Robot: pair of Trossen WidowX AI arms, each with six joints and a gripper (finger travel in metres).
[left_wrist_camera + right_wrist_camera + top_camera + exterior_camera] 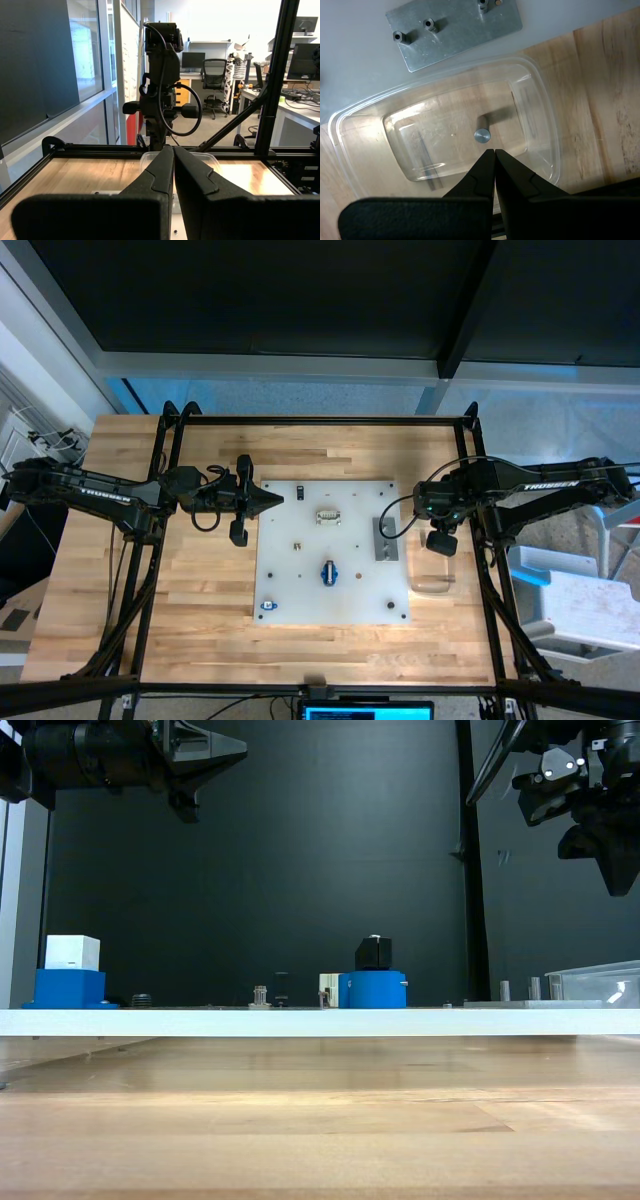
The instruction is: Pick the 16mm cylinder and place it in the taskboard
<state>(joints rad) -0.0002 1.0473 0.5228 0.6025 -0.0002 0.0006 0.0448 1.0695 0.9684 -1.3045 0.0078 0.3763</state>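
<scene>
Fingers (481,172) clenched empty on right gripper (494,150), poised over cylinder (482,135) upright in tray (540,115); left gripper (173,148) likewise clenched, high at taskboard (300,585) edge.

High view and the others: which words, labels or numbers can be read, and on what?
"TROSSEN": on the left arm; its left gripper is shut, above the left edge of the taskboard.
"TROSSEN": on the right arm; its right gripper is shut, above the clear tray.
The taskboard shows no readable lettering. The screen at the near edge is too small to read.
</scene>
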